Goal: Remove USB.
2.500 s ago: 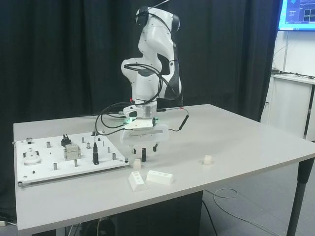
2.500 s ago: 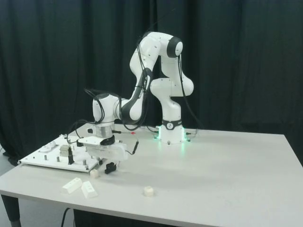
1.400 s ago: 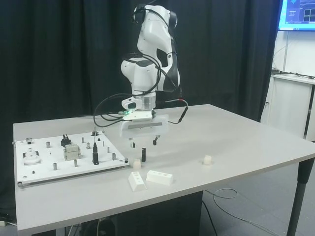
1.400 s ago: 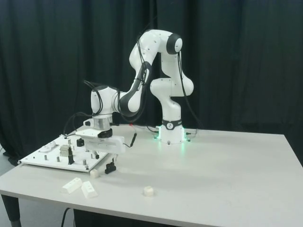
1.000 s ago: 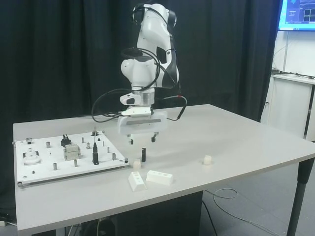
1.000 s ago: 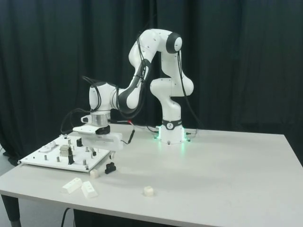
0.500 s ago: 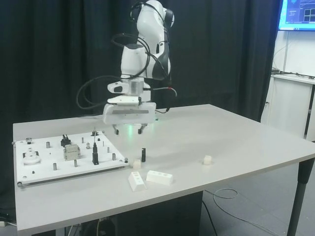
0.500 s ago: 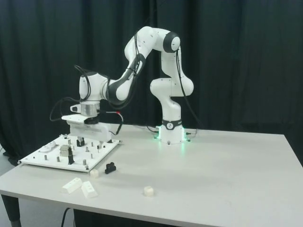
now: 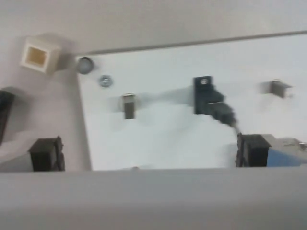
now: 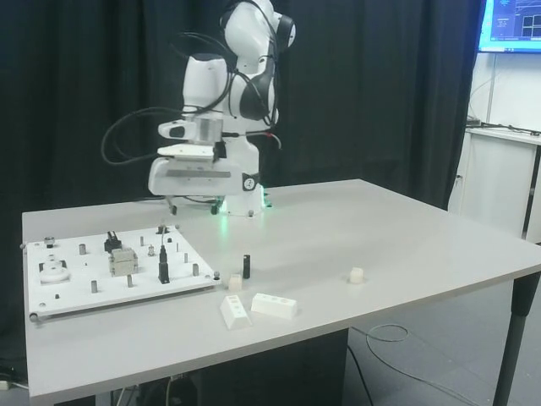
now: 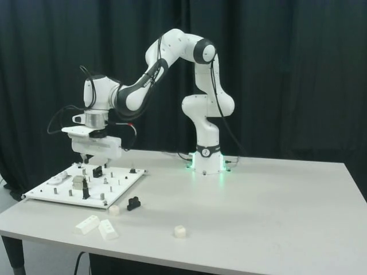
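A black USB plug (image 10: pixel 162 268) stands upright in the white board (image 10: pixel 76 289) at the table's left, near the board's front edge. It also shows in the second room view as the USB plug (image 11: pixel 84 189) and from above as the USB plug (image 9: pixel 212 102). My gripper (image 10: pixel 194 205) hangs well above the board's far right part, clear of the plug. From the other side the gripper (image 11: pixel 89 156) sits over the board (image 11: pixel 57 192). In the wrist view the gripper (image 9: pixel 148 152) is open, its black fingertips (image 9: pixel 46 153) wide apart and holding nothing.
A grey block (image 10: pixel 123 261) and several pegs stand on the board. Off its front right corner lie a white cube (image 10: pixel 235 281), a small black piece (image 10: pixel 246 266) and two white blocks (image 10: pixel 236 311). Another small cube (image 10: pixel 357 274) lies further right. The arm's base (image 11: pixel 207 160) is behind.
The gripper has let go of the small black piece on the table, risen, and swung left and back until it hangs over the board. The black piece stays where it was set.
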Tool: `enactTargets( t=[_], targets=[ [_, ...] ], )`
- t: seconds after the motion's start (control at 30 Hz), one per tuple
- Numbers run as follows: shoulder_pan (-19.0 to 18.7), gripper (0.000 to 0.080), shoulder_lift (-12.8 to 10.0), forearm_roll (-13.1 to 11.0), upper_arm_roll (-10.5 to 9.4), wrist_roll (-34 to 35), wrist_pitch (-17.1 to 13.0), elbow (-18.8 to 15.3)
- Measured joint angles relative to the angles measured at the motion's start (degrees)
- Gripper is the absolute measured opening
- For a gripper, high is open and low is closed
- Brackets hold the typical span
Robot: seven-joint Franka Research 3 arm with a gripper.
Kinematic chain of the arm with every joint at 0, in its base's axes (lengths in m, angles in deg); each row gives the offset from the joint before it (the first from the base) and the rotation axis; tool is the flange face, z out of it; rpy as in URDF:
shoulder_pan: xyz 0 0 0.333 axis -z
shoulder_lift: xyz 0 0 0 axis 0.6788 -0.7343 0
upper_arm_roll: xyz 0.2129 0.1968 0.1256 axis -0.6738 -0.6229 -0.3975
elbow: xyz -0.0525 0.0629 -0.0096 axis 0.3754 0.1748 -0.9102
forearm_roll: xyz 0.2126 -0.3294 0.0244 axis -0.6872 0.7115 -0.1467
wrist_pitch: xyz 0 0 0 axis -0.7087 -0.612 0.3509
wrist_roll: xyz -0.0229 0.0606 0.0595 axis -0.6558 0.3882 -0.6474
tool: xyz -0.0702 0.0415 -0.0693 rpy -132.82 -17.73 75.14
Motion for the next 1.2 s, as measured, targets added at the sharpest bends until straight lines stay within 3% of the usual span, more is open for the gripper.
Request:
enactTargets(
  t=[0.37,0.8,1.2],
  targets=[
    [4.1,0.08,-2.3,-0.8,-0.17,-5.7,0.1,2.8],
    [6.4,0.08,-6.0,-7.8,-0.26,-12.0,0.6,4.0],
    [7.2,0.08,-8.5,-12.0,-0.31,-16.3,0.5,4.4]
  ],
)
